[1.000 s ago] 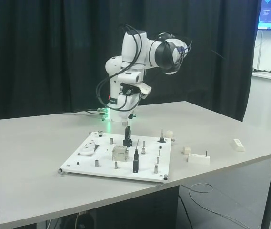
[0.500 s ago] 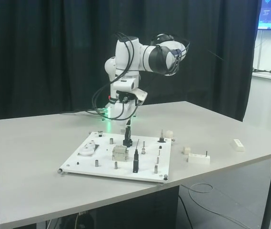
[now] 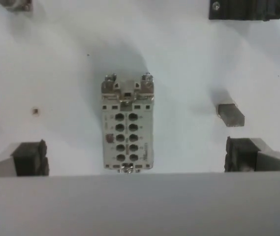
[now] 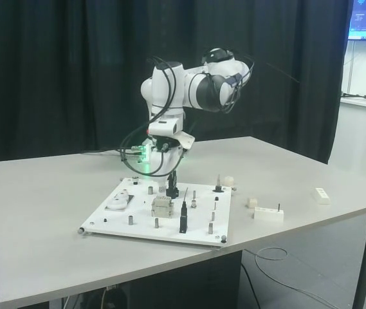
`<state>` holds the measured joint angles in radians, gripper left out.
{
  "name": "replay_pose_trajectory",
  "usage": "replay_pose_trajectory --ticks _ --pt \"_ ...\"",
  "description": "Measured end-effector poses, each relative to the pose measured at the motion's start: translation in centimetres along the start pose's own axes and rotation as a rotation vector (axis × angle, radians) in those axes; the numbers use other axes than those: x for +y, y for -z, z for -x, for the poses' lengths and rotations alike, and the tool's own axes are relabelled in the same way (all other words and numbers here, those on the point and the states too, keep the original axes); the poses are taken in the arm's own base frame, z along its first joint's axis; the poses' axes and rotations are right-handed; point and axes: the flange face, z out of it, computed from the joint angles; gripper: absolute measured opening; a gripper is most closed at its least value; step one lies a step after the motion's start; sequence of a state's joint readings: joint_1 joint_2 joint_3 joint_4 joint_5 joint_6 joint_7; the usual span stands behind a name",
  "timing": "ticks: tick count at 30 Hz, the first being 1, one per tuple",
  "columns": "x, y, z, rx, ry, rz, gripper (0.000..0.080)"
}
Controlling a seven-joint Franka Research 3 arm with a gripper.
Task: Remove waterproof.
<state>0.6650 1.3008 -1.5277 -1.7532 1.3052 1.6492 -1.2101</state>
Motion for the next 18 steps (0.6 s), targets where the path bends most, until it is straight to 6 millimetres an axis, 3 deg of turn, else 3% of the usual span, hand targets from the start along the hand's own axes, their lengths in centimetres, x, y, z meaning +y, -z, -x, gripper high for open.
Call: replay_pose_trajectory --ticks 18 --pt "0.4 -2.4 -0.4 -0.009 0.005 -0.005 0.08"
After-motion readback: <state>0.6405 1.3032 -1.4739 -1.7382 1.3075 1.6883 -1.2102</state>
